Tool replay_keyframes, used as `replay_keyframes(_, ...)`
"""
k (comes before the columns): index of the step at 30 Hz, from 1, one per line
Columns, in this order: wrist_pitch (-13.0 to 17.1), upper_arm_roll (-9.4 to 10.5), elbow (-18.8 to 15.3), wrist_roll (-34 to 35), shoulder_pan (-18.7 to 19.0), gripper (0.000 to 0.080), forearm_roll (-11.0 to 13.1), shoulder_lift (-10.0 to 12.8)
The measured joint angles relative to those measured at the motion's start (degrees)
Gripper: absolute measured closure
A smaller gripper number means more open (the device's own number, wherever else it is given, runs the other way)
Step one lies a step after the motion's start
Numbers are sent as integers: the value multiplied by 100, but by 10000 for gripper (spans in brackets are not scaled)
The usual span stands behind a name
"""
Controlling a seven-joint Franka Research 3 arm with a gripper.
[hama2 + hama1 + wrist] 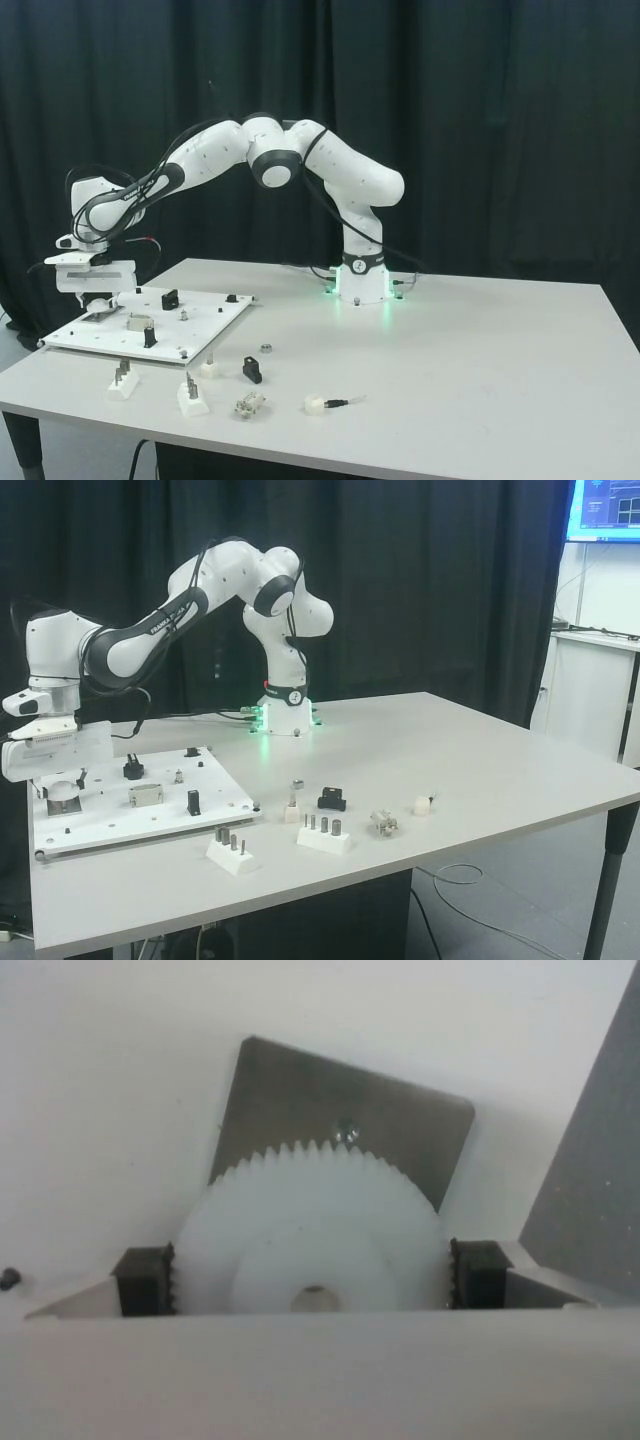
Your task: Insert large gear.
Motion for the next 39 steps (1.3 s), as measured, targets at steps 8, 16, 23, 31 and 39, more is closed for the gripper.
replay_keyframes(8, 0, 4, -3, 0, 31, 209, 110, -2)
replay_keyframes(16, 56, 19, -9, 0, 72, 209, 123, -2)
replay_keyframes(23, 228, 32, -50, -16, 92, 209, 123, -3)
replay_keyframes(31, 351, 63, -101, -48, 99, 209, 123, -8)
replay_keyframes(39, 348, 62, -105, -41, 101, 209, 122, -11)
